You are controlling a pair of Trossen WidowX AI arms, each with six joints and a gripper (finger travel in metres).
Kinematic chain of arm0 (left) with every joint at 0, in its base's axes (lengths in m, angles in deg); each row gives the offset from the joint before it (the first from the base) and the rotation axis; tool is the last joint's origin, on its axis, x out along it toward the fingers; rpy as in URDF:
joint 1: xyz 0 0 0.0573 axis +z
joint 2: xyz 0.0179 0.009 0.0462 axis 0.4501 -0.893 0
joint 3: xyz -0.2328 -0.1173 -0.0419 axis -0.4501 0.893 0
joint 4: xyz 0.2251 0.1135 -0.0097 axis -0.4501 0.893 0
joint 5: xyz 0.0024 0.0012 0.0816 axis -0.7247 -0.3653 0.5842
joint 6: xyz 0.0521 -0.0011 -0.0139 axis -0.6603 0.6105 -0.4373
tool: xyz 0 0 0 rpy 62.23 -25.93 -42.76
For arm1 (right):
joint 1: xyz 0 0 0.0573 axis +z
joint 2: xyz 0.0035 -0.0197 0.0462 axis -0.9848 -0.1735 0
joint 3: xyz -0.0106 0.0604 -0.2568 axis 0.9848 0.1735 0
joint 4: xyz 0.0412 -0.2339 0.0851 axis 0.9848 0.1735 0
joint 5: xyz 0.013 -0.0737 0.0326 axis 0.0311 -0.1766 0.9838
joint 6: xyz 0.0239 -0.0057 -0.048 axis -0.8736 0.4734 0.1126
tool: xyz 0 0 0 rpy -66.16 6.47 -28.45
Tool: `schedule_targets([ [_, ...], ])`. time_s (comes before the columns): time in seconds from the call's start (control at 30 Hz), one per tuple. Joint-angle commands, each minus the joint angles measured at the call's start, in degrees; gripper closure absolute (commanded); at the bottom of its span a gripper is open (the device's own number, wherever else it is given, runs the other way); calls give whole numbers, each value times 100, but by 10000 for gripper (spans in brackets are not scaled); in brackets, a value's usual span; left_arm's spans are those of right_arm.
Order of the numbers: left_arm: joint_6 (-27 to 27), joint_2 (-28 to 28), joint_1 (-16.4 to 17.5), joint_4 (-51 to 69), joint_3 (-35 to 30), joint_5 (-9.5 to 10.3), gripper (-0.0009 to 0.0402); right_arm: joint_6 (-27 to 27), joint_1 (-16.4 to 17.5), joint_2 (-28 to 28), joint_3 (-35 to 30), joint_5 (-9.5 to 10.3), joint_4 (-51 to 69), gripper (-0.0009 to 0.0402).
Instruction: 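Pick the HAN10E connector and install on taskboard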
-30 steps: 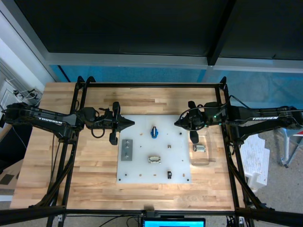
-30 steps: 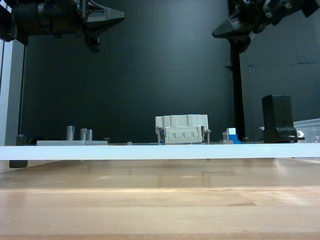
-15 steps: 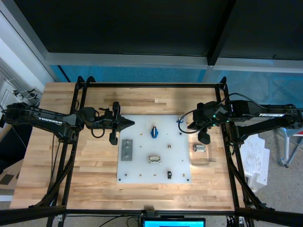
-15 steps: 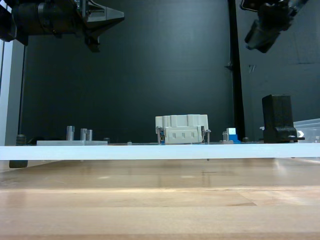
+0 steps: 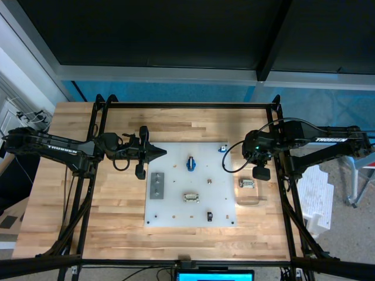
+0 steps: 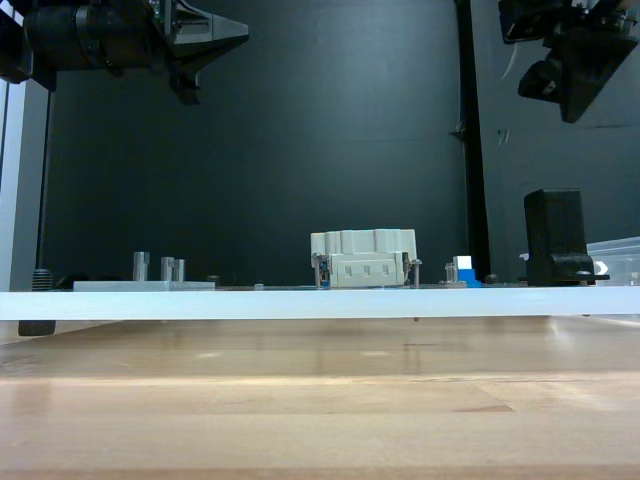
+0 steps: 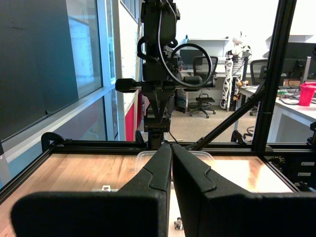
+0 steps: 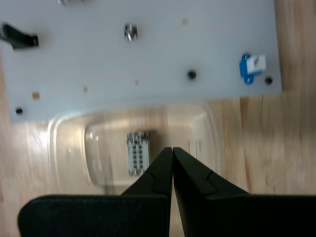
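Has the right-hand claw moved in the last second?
Yes. The right gripper swung off the taskboard's right edge to above the tray holding the connector. The left gripper stayed by the board's left edge.

The table (image 5: 88, 205) was grained pale wood, the taskboard (image 8: 148, 54) smooth and matt white. The tray (image 8: 51, 148) was clear glossy plastic, the HAN10E connector (image 8: 138, 153) in it dull beige with metallic ends. The left gripper (image 5: 163, 151) above the board's left edge and the right gripper (image 8: 172, 150) over the tray looked matt black plastic.
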Motion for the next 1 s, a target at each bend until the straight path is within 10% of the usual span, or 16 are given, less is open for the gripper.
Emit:
schedule_targets([
  [0.03, -2, 0, 0, 0, 0, -2, 392, 59, 22, -103, 0, -4, 234, 393],
  [0.67, -2, 0, 0, 0, 0, -2, 392, -170, 787, -470, 168, -354, 431, 390],
  [1.0, -2, 0, 0, 0, 0, -2, 392, -509, 1021, -564, 505, -352, 111, 248],
])
